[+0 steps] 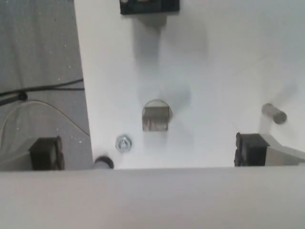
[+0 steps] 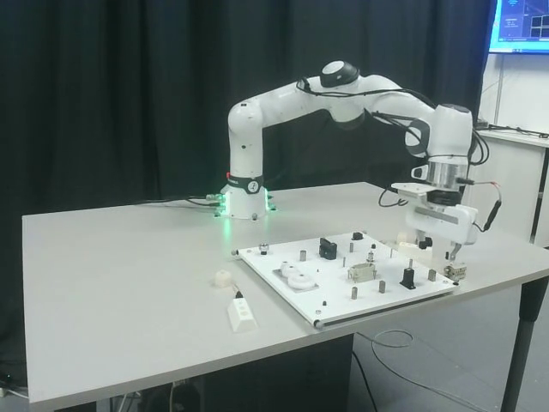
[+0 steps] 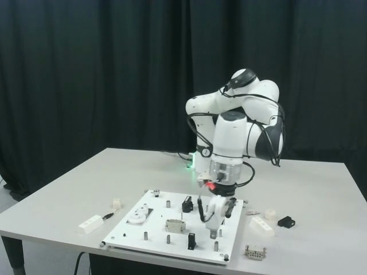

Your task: Remove square peg 4.

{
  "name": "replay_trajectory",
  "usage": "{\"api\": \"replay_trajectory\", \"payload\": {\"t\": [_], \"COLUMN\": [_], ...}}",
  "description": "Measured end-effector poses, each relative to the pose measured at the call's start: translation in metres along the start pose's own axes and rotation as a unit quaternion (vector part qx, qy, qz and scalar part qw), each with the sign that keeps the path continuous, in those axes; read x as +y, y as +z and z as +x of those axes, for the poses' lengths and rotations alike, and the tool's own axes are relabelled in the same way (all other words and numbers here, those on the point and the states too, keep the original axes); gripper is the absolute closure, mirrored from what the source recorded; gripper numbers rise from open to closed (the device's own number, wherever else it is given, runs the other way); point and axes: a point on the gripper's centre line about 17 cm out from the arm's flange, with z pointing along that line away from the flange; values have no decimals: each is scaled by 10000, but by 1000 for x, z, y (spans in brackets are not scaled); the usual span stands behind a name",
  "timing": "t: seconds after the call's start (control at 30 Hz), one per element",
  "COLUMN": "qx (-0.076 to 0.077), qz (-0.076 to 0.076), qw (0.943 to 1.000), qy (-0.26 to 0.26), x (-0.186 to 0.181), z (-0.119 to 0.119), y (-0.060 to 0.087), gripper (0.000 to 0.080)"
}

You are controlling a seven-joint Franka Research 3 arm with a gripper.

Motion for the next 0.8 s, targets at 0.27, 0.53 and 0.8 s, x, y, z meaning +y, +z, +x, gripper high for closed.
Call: {"api": "replay_trajectory", "payload": {"t": [0.27, 0.53, 0.8], "qx": [-195, -240, -317], "qz": [-164, -258, -360], "qw": [9997, 9993, 9986], "qy": [-43, -103, -200], "x": [-2, -8, -7], "z": [3, 4, -5], "y": [11, 15, 24], "gripper": [3, 3, 3]}}
